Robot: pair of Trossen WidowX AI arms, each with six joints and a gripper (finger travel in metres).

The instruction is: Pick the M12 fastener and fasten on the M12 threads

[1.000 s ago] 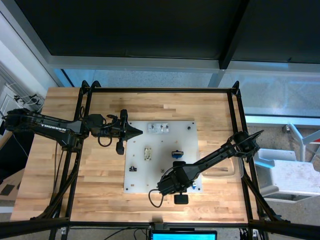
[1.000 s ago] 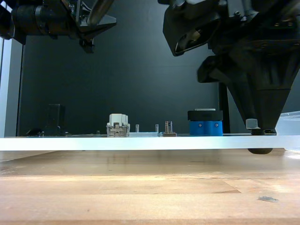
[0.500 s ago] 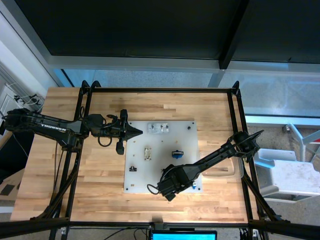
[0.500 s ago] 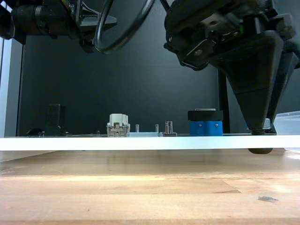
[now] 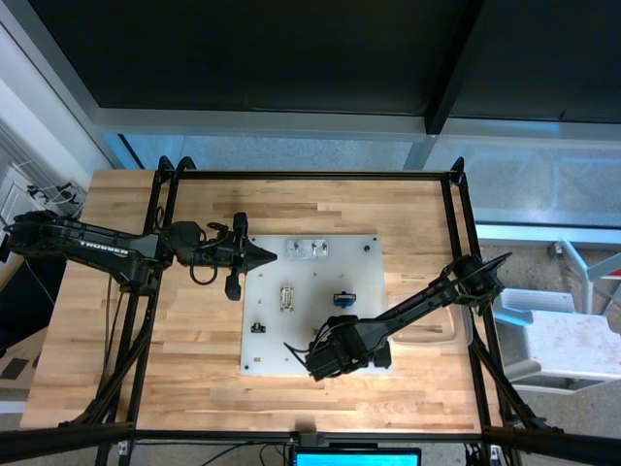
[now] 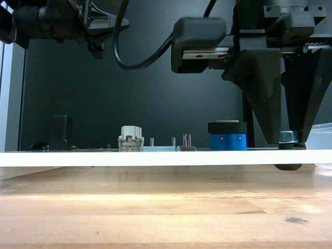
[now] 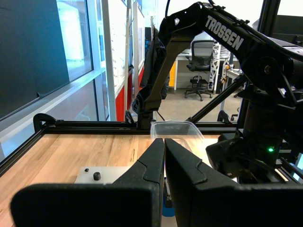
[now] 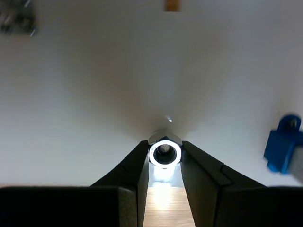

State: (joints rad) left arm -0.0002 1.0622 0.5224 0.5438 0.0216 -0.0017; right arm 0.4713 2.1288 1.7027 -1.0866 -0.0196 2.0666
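Black arms (image 5: pixel 417 306), white TROSSEN lettering (image 7: pixel 226 32), looped cable (image 6: pixel 134 67) — wedge-tapered left tool (image 7: pixel 164 141) and right tool (image 8: pixel 164 144).

This looks like a robotics lab set up on an office floor. A butcher-block table (image 5: pixel 194 320) sits caged in a black metal frame (image 5: pixel 310 176), with a white task board (image 5: pixel 262 349) on it and a screen (image 5: pixel 356 456) at its near edge. Two black arms, one lettered TROSSEN (image 7: pixel 227 35), reach in. The left gripper (image 7: pixel 164 142) hangs closed above the board's far left edge. The right gripper (image 8: pixel 164 152) pinches a small silver nut (image 6: pixel 288 137) low at the near right edge. Beyond stand tall windows (image 7: pixel 75 42) and swivel chairs (image 7: pixel 204 48).
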